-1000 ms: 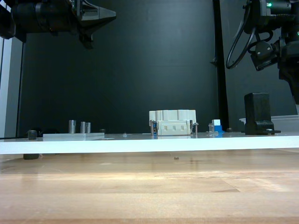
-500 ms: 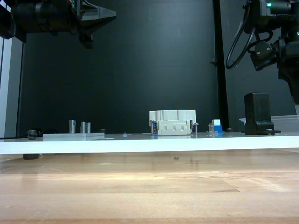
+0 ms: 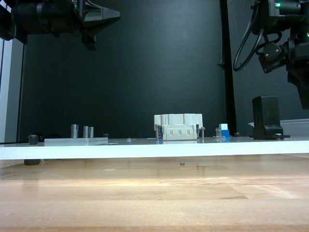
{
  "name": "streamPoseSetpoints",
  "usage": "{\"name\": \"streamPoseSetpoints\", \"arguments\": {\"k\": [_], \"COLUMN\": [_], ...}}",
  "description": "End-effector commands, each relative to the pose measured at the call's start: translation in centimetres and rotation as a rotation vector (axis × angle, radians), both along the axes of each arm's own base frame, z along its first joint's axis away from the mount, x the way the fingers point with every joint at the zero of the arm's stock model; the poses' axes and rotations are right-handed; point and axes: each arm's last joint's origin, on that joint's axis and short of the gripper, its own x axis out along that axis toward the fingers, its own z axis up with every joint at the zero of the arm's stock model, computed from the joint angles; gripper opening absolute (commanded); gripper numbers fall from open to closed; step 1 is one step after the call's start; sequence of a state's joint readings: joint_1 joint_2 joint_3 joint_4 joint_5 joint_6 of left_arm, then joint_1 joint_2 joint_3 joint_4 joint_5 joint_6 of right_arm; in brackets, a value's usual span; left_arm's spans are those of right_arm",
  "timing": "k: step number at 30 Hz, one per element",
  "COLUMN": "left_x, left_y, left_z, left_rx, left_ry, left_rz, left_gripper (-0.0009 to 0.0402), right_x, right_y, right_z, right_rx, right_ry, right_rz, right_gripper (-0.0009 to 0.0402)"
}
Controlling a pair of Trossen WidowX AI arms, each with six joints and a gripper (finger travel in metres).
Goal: Pick the 16mm bar from the taskboard and place it in the container
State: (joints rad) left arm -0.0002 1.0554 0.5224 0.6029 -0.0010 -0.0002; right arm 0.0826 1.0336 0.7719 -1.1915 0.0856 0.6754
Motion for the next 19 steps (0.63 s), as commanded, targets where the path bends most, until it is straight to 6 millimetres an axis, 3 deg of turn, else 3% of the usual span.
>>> {"name": "streamPoseSetpoints", "arguments": {"k": [1, 19], "left_x": [0.01, 0.01], "left_y": [0.00, 0.01], "left_z": [0.00, 0.00], "left_rx": [0.000, 0.000], "left_ry": [0.000, 0.000], "left_rz": [0.000, 0.000], "left_gripper": [0.0000, 0.0000], "right_x": [0.01, 0.23], "right_y": [0.01, 0.02], "right_z": [0.01, 0.04], "right_rx": [0.000, 0.002], "right_ry": [0.000, -0.023], "right_rz": [0.000, 0.002], "right_gripper": [0.0214, 0.0215]}}
